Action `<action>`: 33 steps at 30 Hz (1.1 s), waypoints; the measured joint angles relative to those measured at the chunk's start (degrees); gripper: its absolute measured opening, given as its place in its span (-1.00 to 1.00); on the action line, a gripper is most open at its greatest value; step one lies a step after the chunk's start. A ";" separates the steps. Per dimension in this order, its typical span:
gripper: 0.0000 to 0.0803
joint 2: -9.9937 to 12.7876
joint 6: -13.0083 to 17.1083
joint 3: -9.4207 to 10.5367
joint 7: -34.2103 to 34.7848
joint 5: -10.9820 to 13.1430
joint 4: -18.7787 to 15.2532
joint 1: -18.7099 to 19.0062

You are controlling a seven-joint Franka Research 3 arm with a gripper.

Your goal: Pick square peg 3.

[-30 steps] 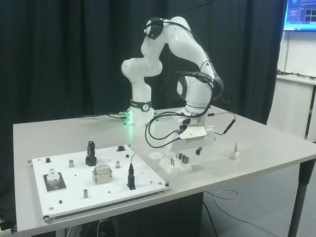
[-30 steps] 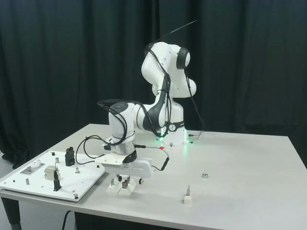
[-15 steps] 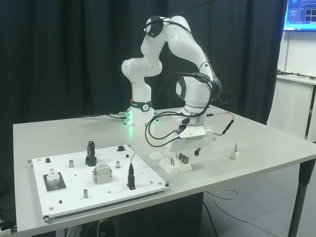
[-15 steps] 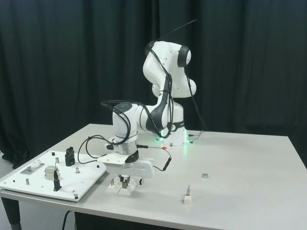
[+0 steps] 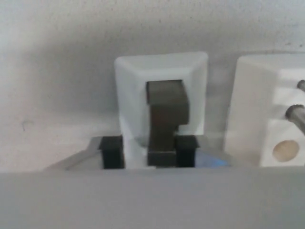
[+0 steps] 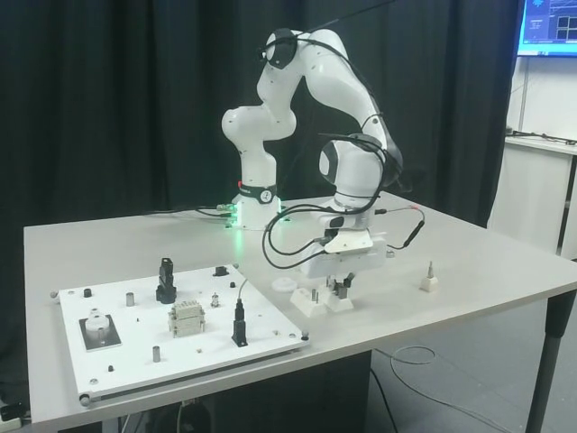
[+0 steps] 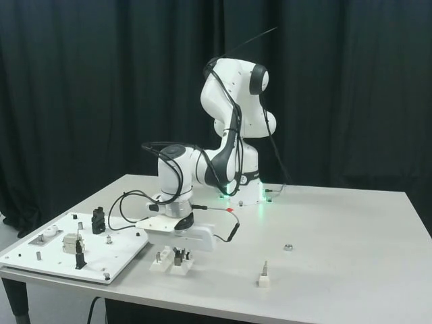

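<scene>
- Right now the gripper (image 5: 148, 151) is sitting low over the white peg holder (image 5: 161, 102), near the front edge of the grey desk (image 6: 487, 262).
- In the wrist view, two black fingers (image 5: 112, 152) are standing a little apart, with the dark square peg 3 (image 5: 165, 119) rising between them.
- One finger is lying right against the peg's side; the other is showing a white gap between itself and the peg, so the fingers are looking partly open, not clamped.
- Whether the near finger is actually pressing on the peg, cannot tell.
- The peg is standing upright in the recess of its white holder, not lifted out.
- Just beside that holder, a second white block (image 5: 267, 119) is sitting with a round hole and grey metal pins poking out at the picture's edge.
- In the first room view the gripper (image 6: 341, 287) is hanging just above the white holder group (image 6: 323, 301), with small pegs standing in it.
- The white arm (image 6: 297, 90) is bending down from its base, black cables looping around the wrist, a green light glowing at the base.
- A white board (image 6: 180, 325) with black and grey parts is lying on the desk, to one side of the holders, well apart from the fingers.
- A small white stand with a thin grey pin (image 6: 429, 278) is sitting alone on the other side.
- In the second room view a small ring (image 7: 287, 247) is lying on the desk.
- No readable writing or labels on anything; a screen (image 6: 548, 25) in the corner is glowing, text too small to read.
</scene>
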 joint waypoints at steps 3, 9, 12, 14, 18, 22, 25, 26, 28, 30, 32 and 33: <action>-0.50 -0.01 0.30 -0.12 -0.23 -0.29 -0.11 -0.08; -0.50 -0.17 0.39 -0.28 -0.62 -0.66 -0.27 -0.27; -0.72 -0.45 0.39 -0.47 -0.96 -0.71 -0.43 -0.28; -0.72 -0.76 0.38 -0.61 -1.25 -0.74 -0.60 -0.28; -0.72 -1.62 0.26 -0.83 -1.51 -0.86 -0.94 -0.30; -0.72 -2.90 -0.77 -1.04 -1.57 -1.07 -1.20 -0.31; -0.72 -3.97 -1.54 -1.24 -1.60 -1.23 -1.45 -0.31; -0.72 -4.36 -1.75 -1.30 -1.62 -1.28 -1.59 -0.31; -0.72 -5.11 -1.90 -1.40 -1.67 -1.34 -1.92 -0.31; -0.72 -5.74 -1.92 -1.46 -1.75 -1.36 -2.28 -0.31; -0.72 -6.32 -1.95 -1.52 -1.83 -1.37 -2.57 -0.31; -0.72 -6.55 -1.97 -1.54 -1.85 -1.37 -2.66 -0.31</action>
